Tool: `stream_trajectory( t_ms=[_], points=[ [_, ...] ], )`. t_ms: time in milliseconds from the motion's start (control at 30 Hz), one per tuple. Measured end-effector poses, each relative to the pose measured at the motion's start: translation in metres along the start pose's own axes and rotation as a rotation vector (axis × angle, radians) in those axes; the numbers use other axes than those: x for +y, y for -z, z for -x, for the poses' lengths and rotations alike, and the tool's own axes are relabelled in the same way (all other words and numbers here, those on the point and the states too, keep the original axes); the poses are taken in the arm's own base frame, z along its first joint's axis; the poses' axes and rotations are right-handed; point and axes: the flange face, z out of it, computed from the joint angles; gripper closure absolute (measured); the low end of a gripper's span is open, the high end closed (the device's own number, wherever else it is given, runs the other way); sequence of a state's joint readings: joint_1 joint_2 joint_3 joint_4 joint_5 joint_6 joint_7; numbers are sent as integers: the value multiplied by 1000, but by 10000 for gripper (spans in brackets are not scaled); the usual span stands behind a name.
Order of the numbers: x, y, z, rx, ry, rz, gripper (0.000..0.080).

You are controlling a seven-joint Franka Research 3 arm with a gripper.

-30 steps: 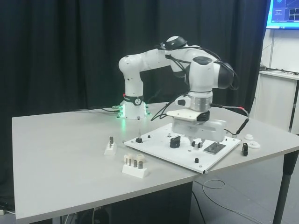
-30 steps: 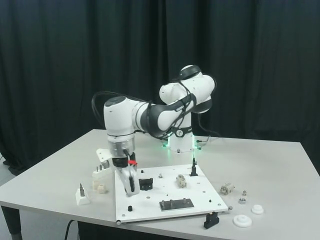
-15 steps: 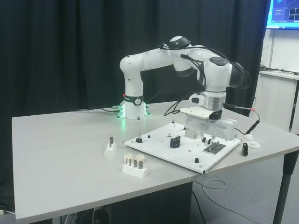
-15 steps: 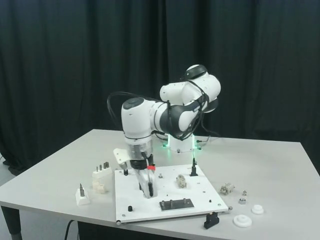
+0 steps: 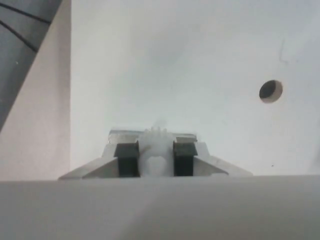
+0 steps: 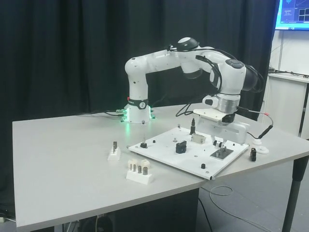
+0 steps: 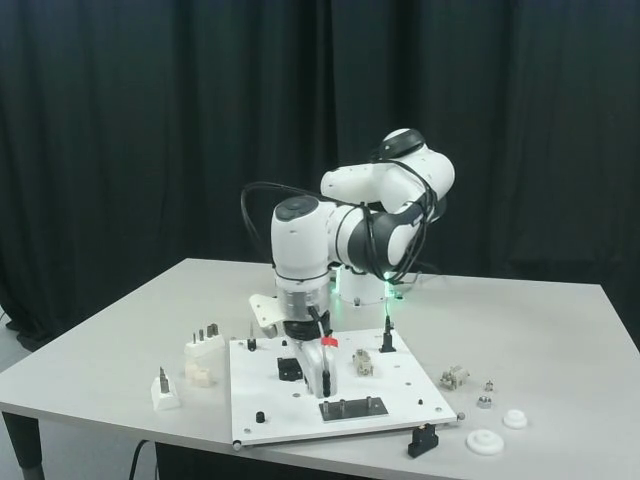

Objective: Insert small gear.

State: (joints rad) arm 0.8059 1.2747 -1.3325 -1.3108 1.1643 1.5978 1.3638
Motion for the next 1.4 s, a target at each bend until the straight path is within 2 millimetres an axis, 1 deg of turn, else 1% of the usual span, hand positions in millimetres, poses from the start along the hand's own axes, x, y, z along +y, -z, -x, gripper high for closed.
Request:
stream_trajectory(
  t_ms=[667,1400],
  points=[
    [14,-17,3,-23,-64,-29,664],
    [24,-26,8,-32,-78,-78,664]
  ],
)
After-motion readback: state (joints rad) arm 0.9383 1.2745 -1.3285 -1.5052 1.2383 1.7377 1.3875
